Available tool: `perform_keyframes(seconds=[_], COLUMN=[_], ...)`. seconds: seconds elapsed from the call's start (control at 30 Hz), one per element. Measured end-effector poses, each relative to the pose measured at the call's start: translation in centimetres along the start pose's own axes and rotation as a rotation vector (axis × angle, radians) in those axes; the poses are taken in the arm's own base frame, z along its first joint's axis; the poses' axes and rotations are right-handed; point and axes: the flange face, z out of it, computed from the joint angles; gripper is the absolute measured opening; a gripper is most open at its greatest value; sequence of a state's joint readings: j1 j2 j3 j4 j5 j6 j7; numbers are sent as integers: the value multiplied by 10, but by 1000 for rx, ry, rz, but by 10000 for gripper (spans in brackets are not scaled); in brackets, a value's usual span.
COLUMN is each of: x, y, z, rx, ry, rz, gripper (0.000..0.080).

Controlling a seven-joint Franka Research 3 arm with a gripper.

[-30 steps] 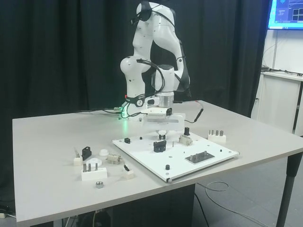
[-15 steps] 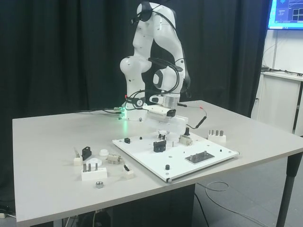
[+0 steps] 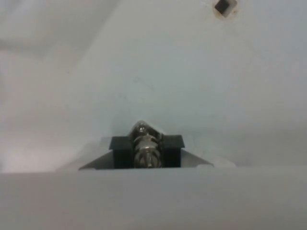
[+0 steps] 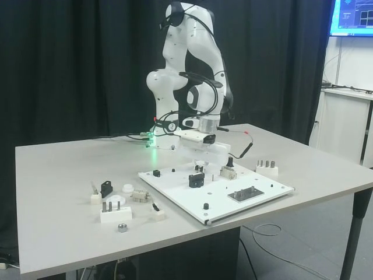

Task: Insert BNC.

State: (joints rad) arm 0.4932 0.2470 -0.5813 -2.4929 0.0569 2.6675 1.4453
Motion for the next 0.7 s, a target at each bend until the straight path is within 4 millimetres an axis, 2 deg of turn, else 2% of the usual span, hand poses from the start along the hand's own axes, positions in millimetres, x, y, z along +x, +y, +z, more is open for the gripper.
perform_keyframes(seconds=[0.7], x=[3], y=[0], z=[0], rx=[5], ry=[-20], rz=[32], gripper=[121])
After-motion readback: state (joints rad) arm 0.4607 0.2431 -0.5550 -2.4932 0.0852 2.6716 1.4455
